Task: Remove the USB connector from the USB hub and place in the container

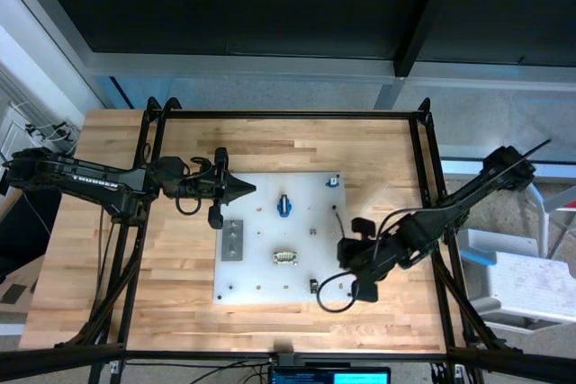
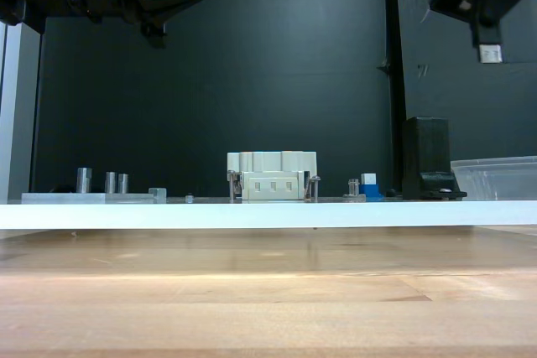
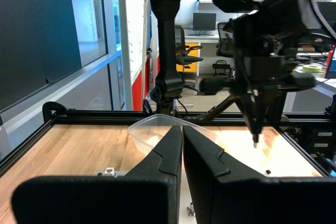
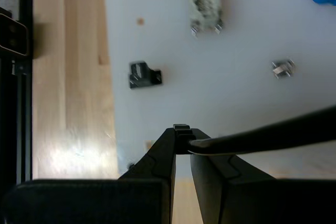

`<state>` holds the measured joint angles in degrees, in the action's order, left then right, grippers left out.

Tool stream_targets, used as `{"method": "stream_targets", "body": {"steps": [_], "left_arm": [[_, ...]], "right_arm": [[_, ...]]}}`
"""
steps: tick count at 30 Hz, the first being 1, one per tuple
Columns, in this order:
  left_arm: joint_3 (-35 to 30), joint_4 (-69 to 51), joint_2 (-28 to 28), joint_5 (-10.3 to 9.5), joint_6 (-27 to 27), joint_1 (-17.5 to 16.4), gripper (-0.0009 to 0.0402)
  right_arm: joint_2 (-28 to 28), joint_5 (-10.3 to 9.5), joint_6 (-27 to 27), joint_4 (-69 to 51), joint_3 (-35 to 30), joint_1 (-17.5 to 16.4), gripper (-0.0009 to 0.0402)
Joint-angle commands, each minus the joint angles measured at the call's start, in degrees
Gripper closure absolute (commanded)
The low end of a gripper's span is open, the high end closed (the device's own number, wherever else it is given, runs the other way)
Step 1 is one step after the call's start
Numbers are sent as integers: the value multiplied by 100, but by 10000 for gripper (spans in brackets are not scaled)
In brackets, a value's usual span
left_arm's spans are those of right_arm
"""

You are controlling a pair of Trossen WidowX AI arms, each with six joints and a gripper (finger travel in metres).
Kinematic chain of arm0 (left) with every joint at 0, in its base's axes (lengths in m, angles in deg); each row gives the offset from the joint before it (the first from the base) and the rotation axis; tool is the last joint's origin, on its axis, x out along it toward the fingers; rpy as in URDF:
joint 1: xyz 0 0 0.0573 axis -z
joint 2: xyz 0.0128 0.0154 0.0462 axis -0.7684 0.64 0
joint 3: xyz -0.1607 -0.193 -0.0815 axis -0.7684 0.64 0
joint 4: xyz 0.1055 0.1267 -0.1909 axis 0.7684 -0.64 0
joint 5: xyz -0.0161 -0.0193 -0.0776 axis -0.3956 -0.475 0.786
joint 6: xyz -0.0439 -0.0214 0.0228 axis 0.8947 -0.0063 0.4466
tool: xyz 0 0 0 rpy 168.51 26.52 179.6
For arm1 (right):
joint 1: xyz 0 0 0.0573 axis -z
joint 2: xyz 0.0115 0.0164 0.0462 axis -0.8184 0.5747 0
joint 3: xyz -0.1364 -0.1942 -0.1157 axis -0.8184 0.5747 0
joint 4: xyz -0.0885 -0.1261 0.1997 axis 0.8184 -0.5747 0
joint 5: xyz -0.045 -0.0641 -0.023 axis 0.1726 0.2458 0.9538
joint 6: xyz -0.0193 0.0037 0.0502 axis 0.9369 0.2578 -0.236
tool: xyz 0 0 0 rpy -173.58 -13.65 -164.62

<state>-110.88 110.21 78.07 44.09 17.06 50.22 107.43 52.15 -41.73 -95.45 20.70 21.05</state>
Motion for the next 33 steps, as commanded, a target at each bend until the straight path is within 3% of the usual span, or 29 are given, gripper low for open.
{"method": "stream_targets", "body": {"steps": [1,9,15,33], "left_arm": [[0,0,2,2,-2,0,392],[0,0,2,2,-2,0,392],[0,0,2,2,-2,0,392],[0,0,0,2,-2,0,392]], "right_arm": [[-345,4,-181,-31,323,-2,393],[-1110,26,-501,-433,922,-2,393],[-1613,170,-765,-662,1329,4,393],[-2686,136,-1832,-686,2601,17,393]]}}
